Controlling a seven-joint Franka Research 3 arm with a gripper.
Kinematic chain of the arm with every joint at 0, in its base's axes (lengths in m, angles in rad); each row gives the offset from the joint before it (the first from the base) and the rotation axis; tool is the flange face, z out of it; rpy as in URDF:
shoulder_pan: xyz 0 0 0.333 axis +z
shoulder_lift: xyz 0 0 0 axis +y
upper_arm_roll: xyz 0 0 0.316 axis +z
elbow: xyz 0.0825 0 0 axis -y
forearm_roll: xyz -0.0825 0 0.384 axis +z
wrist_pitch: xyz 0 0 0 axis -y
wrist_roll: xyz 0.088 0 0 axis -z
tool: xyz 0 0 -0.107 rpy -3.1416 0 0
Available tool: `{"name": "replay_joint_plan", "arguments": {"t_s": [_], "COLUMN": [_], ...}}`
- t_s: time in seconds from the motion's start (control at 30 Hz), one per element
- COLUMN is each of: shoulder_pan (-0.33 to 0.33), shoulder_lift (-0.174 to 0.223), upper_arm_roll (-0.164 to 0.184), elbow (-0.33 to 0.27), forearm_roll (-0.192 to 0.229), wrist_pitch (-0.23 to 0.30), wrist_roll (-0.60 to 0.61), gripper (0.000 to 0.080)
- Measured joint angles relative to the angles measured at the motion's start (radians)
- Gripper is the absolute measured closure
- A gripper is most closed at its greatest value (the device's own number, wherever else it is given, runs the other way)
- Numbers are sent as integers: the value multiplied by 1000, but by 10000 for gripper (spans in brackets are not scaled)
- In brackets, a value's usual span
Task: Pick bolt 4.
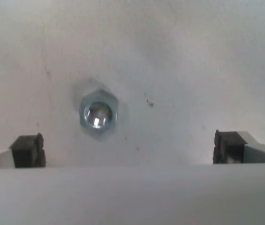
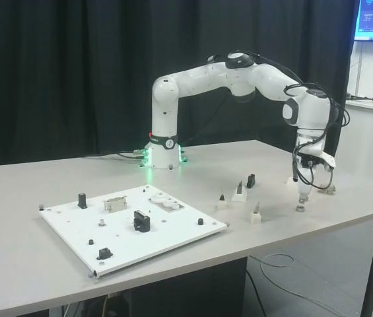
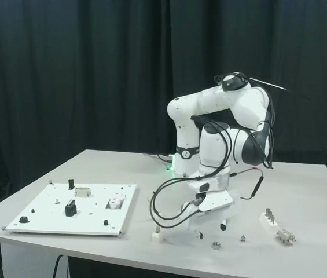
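A small hex-headed metal bolt (image 1: 98,114) stands on the grey table (image 1: 193,56), seen from straight above in the wrist view. My gripper (image 1: 127,149) is open, its two black fingertips (image 1: 29,151) wide apart, and the bolt lies beyond the line between them and nearer one tip. In the first room view the gripper (image 2: 303,191) hangs just above the bolt (image 2: 300,209) near the table's right front edge. The second room view shows the bolt (image 3: 215,245) on the table below the gripper (image 3: 210,230), not touched.
A white board (image 2: 193,228) with black and grey parts lies on the table's left side. Several small pieces on white stands (image 2: 239,193) sit between board and gripper. A small holder (image 3: 276,226) and another bolt (image 3: 243,238) lie close by. The table edge is near.
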Motion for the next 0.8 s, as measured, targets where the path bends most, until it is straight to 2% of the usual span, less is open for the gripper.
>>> {"name": "replay_joint_plan", "arguments": {"t_s": [0.8], "shoulder_pan": [19], "shoulder_lift": [12], "upper_arm_roll": [68], "elbow": [-33], "forearm_roll": [-4], "wrist_pitch": [92], "wrist_roll": [8], "gripper": [3]}}
